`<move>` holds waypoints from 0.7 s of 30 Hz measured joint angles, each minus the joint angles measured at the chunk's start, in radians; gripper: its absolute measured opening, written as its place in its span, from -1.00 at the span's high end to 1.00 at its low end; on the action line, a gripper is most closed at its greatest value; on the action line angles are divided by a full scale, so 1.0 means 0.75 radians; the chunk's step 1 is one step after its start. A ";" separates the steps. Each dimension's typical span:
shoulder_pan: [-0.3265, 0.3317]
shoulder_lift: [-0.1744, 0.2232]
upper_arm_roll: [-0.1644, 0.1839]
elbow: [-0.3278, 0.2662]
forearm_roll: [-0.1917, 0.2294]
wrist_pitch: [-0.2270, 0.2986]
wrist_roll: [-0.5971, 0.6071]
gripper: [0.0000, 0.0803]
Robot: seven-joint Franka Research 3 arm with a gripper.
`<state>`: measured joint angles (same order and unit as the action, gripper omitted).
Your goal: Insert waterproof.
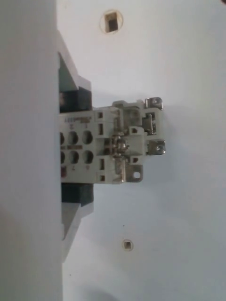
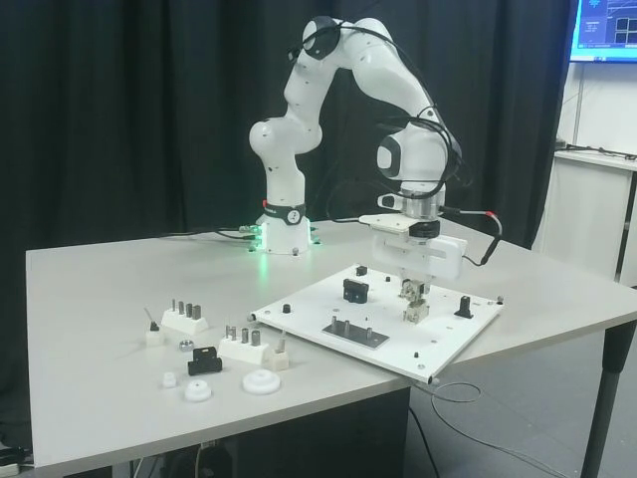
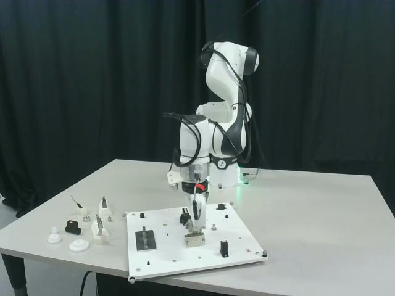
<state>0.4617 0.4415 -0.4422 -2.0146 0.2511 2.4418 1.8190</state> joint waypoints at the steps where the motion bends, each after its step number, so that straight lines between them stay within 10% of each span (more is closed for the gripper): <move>1: 0.000 0.001 0.000 0.000 0.000 0.001 -0.003 0.23; 21: -0.019 0.020 0.007 0.011 0.055 0.020 -0.067 0.23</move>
<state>0.4476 0.4564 -0.4372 -2.0065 0.2923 2.4565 1.7686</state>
